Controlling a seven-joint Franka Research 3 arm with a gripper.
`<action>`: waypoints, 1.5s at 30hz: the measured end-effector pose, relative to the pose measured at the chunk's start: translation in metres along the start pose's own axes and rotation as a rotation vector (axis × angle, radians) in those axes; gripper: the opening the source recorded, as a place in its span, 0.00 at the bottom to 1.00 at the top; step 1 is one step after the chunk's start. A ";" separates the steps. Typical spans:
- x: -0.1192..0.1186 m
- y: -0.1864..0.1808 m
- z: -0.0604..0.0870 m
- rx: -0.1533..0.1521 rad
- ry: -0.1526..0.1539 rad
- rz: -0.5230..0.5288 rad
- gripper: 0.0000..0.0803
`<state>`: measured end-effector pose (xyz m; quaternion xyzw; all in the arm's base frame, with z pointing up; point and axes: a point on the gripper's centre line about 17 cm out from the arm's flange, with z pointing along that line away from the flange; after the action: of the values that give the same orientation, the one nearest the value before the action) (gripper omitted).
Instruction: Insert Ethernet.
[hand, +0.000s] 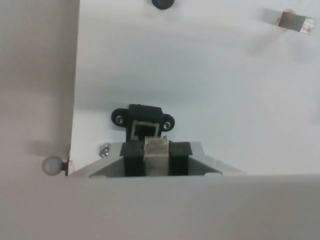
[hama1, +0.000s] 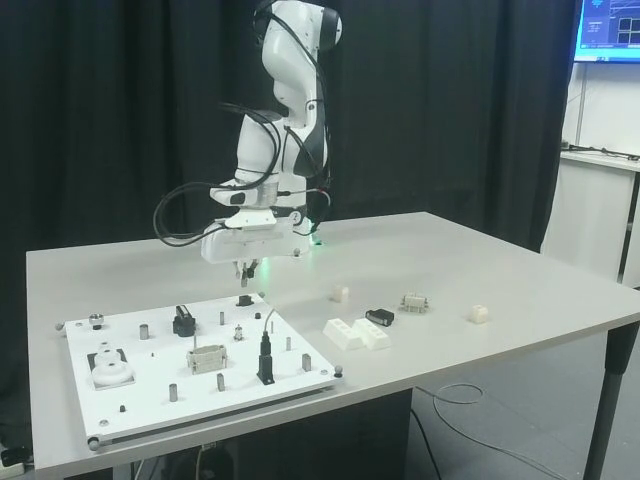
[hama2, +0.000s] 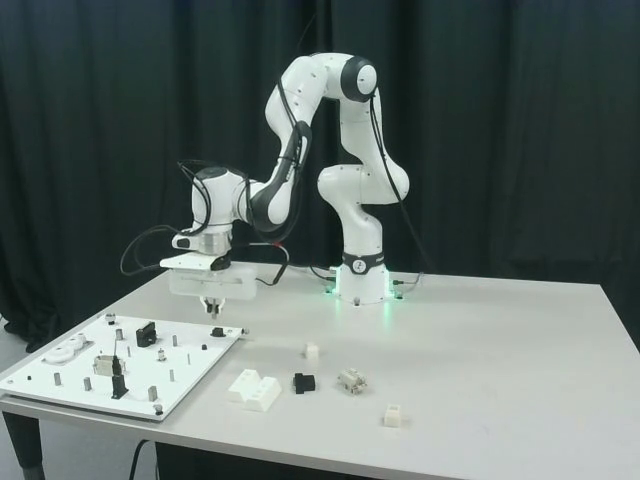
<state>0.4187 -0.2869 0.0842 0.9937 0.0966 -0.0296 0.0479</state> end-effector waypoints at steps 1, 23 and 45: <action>-0.001 0.000 0.001 -0.001 0.001 -0.004 0.12; -0.010 -0.010 0.017 -0.012 0.017 -0.033 0.12; -0.008 -0.012 0.017 -0.014 0.024 -0.033 0.12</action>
<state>0.4077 -0.2788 0.0668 0.9919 0.1137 -0.0179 0.0530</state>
